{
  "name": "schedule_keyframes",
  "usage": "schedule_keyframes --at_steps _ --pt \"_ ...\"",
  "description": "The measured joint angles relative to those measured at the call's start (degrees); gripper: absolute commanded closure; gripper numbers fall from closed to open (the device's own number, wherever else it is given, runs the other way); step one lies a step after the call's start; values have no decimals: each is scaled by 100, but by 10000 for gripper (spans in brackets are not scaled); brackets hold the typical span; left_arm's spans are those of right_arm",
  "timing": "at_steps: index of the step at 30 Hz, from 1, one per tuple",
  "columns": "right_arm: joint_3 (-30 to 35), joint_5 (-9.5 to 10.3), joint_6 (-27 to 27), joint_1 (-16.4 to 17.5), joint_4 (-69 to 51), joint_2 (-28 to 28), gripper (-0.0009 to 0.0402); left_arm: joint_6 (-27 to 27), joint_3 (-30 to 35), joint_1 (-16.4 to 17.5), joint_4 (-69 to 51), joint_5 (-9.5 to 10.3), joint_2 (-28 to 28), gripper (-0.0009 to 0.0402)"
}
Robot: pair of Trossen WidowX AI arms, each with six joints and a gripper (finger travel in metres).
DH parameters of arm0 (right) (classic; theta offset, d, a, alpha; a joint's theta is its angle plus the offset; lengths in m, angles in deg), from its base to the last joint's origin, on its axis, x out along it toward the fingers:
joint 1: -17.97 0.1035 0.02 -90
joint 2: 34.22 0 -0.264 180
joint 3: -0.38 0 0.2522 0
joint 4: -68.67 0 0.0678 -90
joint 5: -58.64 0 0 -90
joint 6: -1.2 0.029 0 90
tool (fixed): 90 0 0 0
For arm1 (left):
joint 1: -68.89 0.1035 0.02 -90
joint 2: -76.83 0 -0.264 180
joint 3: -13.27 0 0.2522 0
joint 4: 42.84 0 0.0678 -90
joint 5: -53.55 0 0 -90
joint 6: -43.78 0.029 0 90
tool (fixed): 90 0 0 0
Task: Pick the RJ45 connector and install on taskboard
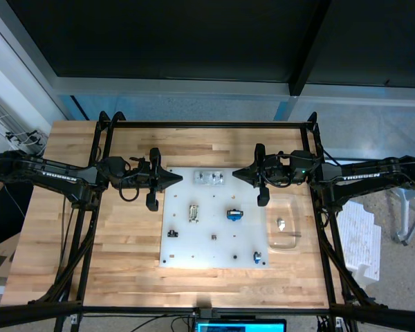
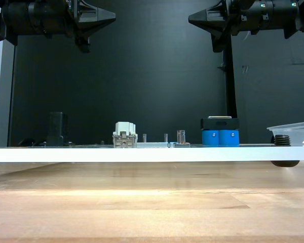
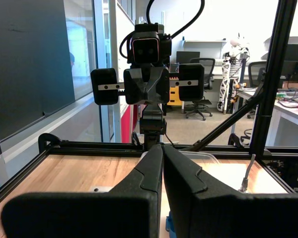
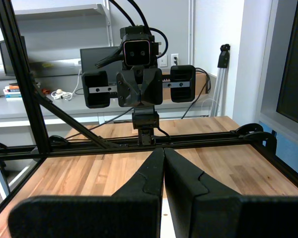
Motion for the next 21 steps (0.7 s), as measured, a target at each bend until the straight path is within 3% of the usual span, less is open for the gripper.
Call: schedule_keyframes --at_steps 21 --pt "2 -46 90 24 9 0 393 0 -2 0 0 2 0 393"
